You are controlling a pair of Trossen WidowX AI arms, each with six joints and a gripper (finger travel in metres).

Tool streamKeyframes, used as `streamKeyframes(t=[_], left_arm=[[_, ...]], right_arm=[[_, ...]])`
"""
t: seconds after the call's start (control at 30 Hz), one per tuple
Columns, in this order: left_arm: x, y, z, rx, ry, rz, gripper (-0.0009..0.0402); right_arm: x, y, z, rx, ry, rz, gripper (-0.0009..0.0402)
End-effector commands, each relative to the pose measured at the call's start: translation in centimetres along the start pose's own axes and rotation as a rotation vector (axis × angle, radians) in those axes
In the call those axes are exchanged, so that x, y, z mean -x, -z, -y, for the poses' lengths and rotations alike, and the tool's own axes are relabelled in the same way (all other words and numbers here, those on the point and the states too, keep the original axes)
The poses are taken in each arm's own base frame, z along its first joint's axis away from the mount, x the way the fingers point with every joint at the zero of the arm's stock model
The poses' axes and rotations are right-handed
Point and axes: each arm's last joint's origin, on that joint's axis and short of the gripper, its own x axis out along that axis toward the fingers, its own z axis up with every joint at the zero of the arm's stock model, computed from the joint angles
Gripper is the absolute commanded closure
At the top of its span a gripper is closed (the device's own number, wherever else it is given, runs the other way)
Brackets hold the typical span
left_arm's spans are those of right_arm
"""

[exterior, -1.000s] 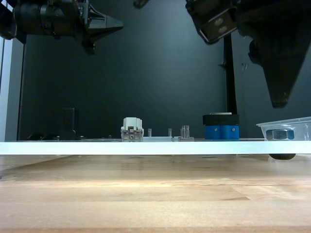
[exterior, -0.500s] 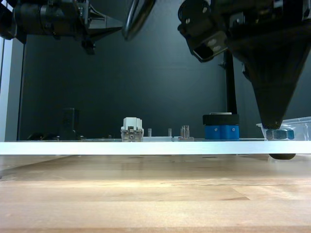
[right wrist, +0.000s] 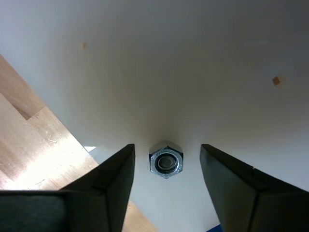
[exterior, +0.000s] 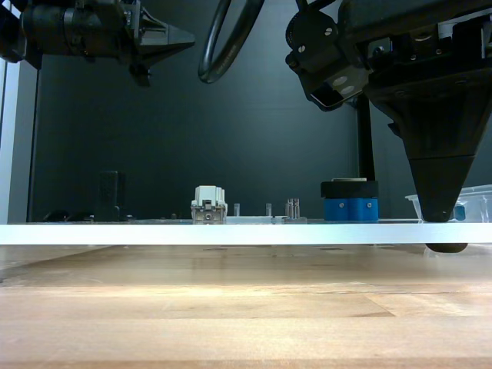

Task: Unfasten the M12 nut and place it in the container

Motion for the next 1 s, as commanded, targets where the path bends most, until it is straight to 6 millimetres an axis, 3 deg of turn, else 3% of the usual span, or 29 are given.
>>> streamKeyframes(t=[0.03, 0.33, 0.57, 0.7, 1.0], left_arm=[[-0.01, -0.01, 0.0, 0.0, 0.0, 0.0, 0.0393], [-0.01, 0.0, 0.0, 0.0, 0.0, 0.0, 0.0393], [-0.01, -0.01, 0.0, 0.0, 0.0, 0.0, 0.0393], [-0.01, -0.01, 0.0, 0.0, 0.0, 0.0, 0.0393], [-0.01, 0.01, 0.0, 0.0, 0.0, 0.0, 0.0393]], right_arm=[[0.03, -0.02, 0.03, 0.001, 0.004, 0.006, 0.0253], [0.04, -0.05, 0.01, 0.001, 0.0, 0.007, 0.0332], [0.04, -0.07, 0.01, 0.022, -0.001, 0.007, 0.0364], [0.04, -0.06, 0.01, 0.142, -0.001, 0.005, 0.0371], [0.05, -0.11, -0.02, 0.601, -0.004, 0.009, 0.0375]])
